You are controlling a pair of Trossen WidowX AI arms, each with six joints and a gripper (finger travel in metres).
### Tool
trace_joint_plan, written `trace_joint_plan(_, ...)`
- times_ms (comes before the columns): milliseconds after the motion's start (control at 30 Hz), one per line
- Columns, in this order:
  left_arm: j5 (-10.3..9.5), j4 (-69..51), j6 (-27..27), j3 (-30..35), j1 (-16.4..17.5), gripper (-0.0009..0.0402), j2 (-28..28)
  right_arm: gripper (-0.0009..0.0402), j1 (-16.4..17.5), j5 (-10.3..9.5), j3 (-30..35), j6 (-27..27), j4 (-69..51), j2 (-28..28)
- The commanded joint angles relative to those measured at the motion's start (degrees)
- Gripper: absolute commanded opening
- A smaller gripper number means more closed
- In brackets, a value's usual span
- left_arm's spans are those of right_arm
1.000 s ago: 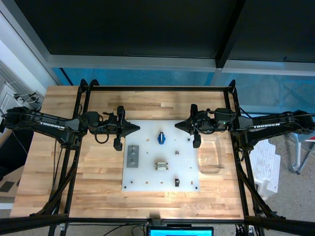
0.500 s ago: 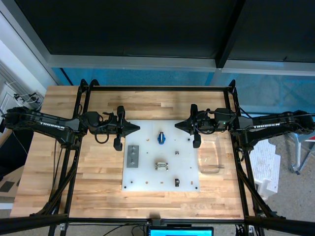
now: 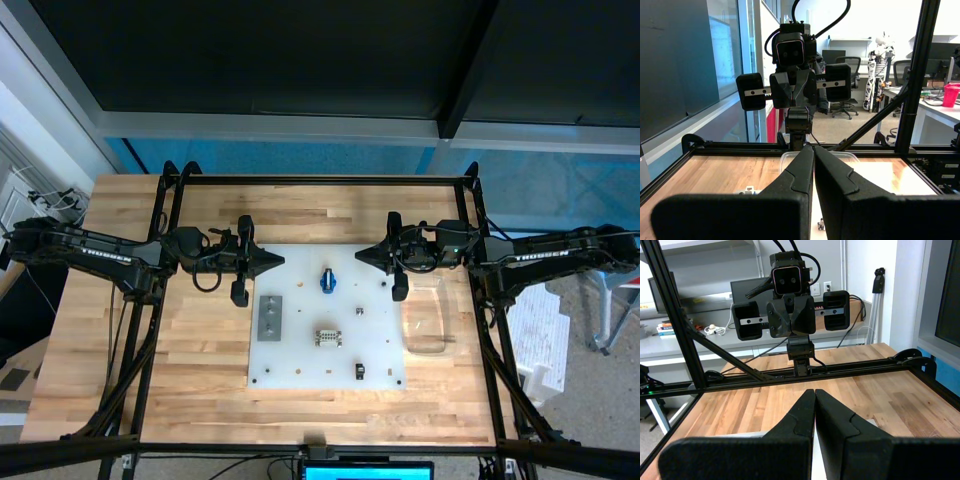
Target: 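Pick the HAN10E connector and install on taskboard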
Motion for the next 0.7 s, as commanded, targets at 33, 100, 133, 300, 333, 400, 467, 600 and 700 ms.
trace_joint_plan(33,0.0,0.0,0.0,0.02,0.0,0.0001,0.02,0.0,0.0,0.0,0.02,0.04,0.0,0.0)
trace_joint_plan(100,0.0,0.0,0.0,0.02,0.0,0.0001,0.02,0.0,0.0,0.0,0.02,0.04,0.0,0.0)
trace_joint_plan(133,0.0,0.0,0.0,0.02,0.0,0.0001,0.02,0.0,0.02,0.0,0.02,0.04,0.0,0.0)
trace_joint_plan(300,0.0,0.0,0.0,0.02,0.0,0.0001,0.02,0.0,0.02,0.0,0.02,0.04,0.02,0.0)
trace_joint_plan(333,0.0,0.0,0.0,0.02,0.0,0.0001,0.02,0.0,0.0,0.0,0.02,0.04,0.02,0.0)
trace_joint_plan(400,0.0,0.0,0.0,0.02,0.0,0.0001,0.02,0.0,0.0,0.0,0.02,0.07,0.07,0.0)
trace_joint_plan(467,0.0,0.0,0.0,0.02,0.0,0.0001,0.02,0.0,0.0,0.0,0.02,0.07,0.07,0.0)
trace_joint_plan(600,0.0,0.02,0.0,0.02,0.0,0.0001,0.02,0.0,0.02,-0.07,0.02,0.09,0.04,0.0)
trace_joint_plan(700,0.0,0.0,0.0,0.02,0.0,0.0001,0.02,0.0,0.02,-0.44,0.02,-0.07,0.81,0.0)
